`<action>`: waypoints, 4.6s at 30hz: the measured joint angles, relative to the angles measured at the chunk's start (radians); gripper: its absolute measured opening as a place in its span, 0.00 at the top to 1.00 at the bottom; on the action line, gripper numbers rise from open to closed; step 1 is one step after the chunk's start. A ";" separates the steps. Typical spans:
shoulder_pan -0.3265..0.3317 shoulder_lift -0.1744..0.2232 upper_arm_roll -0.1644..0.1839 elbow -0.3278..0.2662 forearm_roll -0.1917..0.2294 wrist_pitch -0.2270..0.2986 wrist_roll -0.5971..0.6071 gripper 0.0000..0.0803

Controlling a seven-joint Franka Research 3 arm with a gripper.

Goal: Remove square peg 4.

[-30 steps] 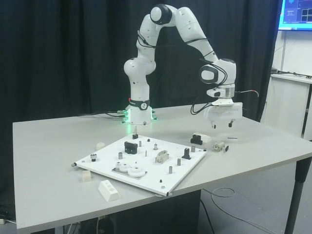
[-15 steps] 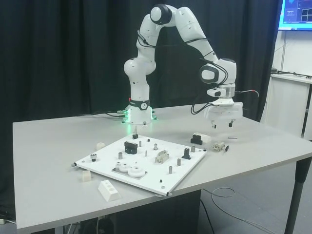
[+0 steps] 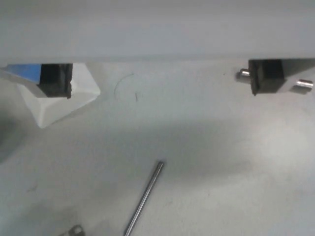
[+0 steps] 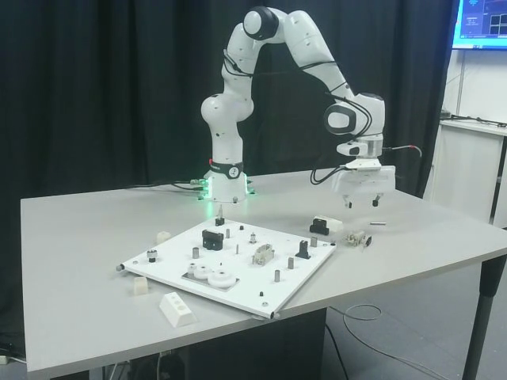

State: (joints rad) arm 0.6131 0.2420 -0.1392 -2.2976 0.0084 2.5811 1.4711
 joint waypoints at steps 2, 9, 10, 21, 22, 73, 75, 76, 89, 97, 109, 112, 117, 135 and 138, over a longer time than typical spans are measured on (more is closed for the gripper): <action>-0.005 0.000 0.000 0.002 -0.010 0.000 0.007 0.00; -0.025 0.000 -0.001 0.014 -0.059 0.000 0.046 0.00; -0.029 0.000 -0.001 0.016 -0.064 0.000 0.050 0.00; -0.083 0.002 -0.001 0.041 -0.089 0.000 0.066 0.00; -0.089 0.003 -0.001 0.044 -0.090 0.000 0.071 0.00; -0.473 0.116 0.000 0.202 -0.116 -0.110 0.408 0.00; -0.473 0.121 0.002 0.199 -0.109 -0.105 0.408 0.00; -0.473 0.123 0.003 0.197 -0.105 -0.101 0.408 0.00; -0.473 0.126 0.008 0.135 -0.051 -0.006 0.407 0.00; -0.473 0.126 0.010 0.097 -0.047 0.048 0.406 0.00; -0.473 0.126 0.014 0.065 -0.047 0.080 0.405 0.00; -0.473 0.126 0.015 0.062 -0.047 0.081 0.405 0.00; -0.473 0.126 0.015 0.058 -0.046 0.082 0.405 0.00; -0.474 0.131 0.011 0.059 -0.007 0.098 0.405 0.36; -0.473 0.137 0.013 0.063 0.002 0.113 0.405 0.55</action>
State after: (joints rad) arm 0.1397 0.3786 -0.1257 -2.2343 0.0101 2.6937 1.8757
